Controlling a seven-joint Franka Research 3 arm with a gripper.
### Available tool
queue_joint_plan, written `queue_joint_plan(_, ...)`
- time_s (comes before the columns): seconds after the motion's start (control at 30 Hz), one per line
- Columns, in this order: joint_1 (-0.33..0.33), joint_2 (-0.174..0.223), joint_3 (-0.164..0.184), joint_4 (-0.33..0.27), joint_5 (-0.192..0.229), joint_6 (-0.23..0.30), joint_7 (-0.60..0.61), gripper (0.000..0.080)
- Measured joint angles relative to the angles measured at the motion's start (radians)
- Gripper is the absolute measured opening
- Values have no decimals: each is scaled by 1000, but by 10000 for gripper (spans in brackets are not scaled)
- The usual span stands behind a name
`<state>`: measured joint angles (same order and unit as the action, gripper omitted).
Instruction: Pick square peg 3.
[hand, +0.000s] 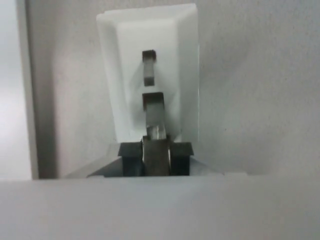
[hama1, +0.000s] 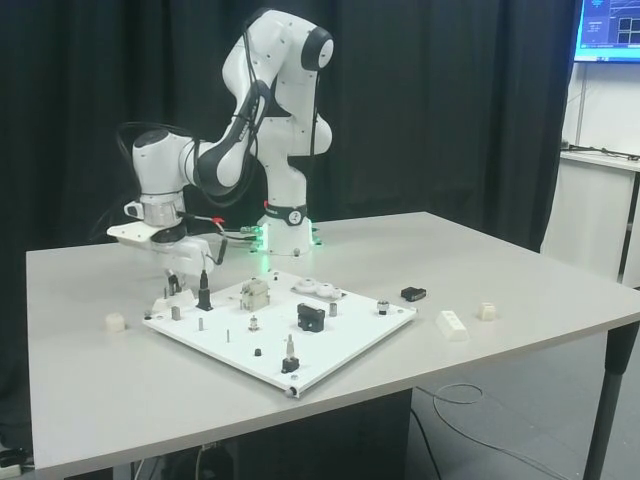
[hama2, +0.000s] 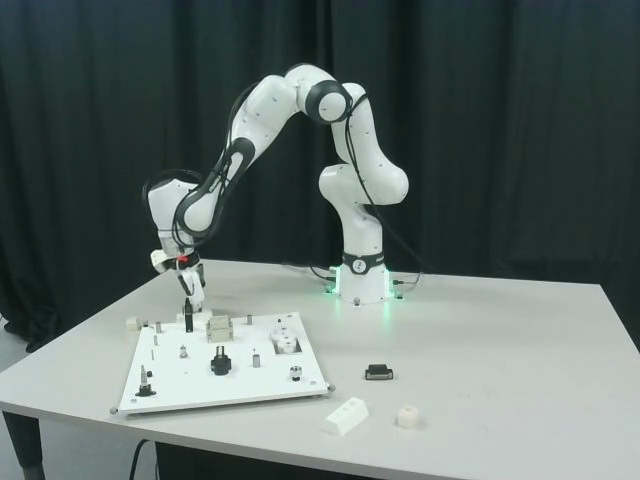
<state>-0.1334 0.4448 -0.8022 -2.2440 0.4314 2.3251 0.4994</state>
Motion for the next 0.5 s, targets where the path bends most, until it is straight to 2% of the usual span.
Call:
queue_joint_plan(0.23,0,-38,-12,3,-4,-21,0,110)
queue_joint_plan(0.5,0,-96,-35,6,-29,-64,4,108)
